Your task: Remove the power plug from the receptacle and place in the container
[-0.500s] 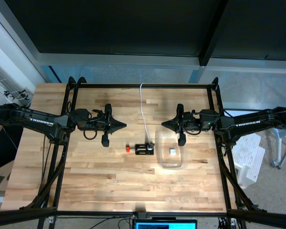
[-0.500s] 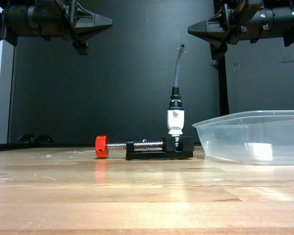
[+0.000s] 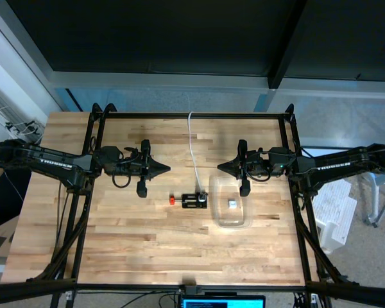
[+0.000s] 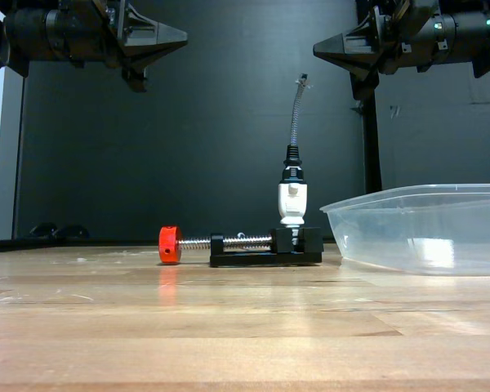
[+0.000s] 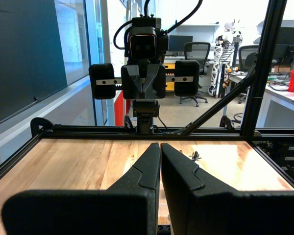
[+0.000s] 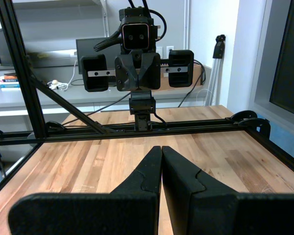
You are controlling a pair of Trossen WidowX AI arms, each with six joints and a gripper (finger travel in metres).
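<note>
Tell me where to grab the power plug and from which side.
Pinch the power plug by its black body, just above the white receptacle, coming level from the side: it stands upright in the clamp, and its cable rises from its top, so straight down looks blocked. Both the left gripper and right gripper hang shut high above.

1. a light wooden table top (image 3: 147, 250) is bounded by black rails (image 3: 192, 115).
2. a dark panel (image 4: 229, 122) is seen behind the far edge.
3. grey floor (image 3: 346, 102) is shown beyond the table.
4. office chairs (image 5: 195, 50) and a glass wall (image 5: 71, 44) are seen in a bright room.
5. a monitor (image 6: 95, 46) is set near a white wall (image 6: 206, 29).
</note>
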